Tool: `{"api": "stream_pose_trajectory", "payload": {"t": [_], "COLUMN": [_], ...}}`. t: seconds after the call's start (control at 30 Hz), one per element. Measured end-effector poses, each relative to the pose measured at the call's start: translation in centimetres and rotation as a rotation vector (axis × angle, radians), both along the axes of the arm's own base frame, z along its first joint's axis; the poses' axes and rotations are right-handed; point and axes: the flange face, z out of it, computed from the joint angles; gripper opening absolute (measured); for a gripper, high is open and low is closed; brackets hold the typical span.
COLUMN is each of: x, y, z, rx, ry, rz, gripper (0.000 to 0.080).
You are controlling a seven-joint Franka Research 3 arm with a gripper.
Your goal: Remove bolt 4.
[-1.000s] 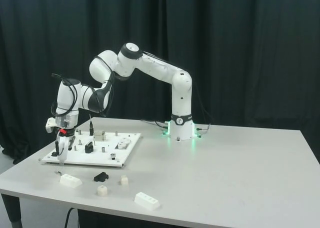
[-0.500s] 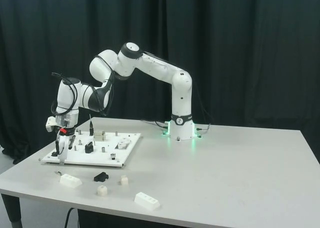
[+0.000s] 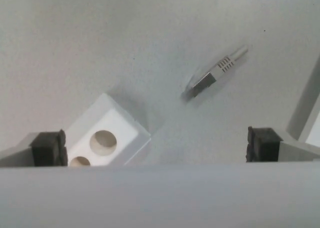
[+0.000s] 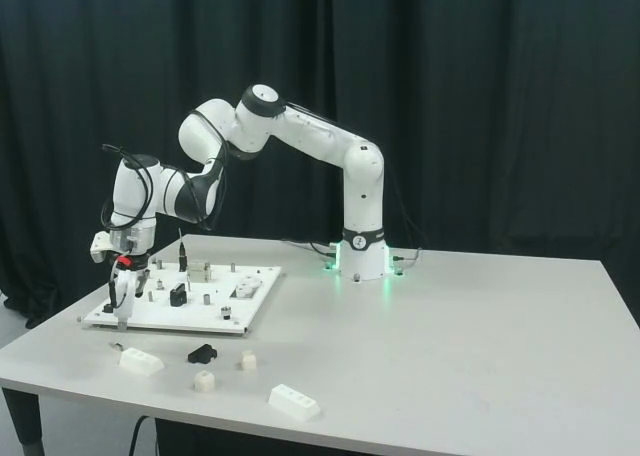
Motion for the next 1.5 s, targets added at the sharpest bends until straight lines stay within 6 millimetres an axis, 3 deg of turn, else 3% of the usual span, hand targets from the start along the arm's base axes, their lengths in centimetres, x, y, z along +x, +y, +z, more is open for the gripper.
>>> {"api": "stream_pose_trajectory", "payload": {"t": [1.1,1.5], "x": [-0.1,-0.1], "y": [-0.1,1.0], "z": [0.3,0.8], "rx": [0.002,0.022], "ry": [-0.005,0.021], "rz": [-0.003,0.002], "gripper": [0.08,0.08]}}
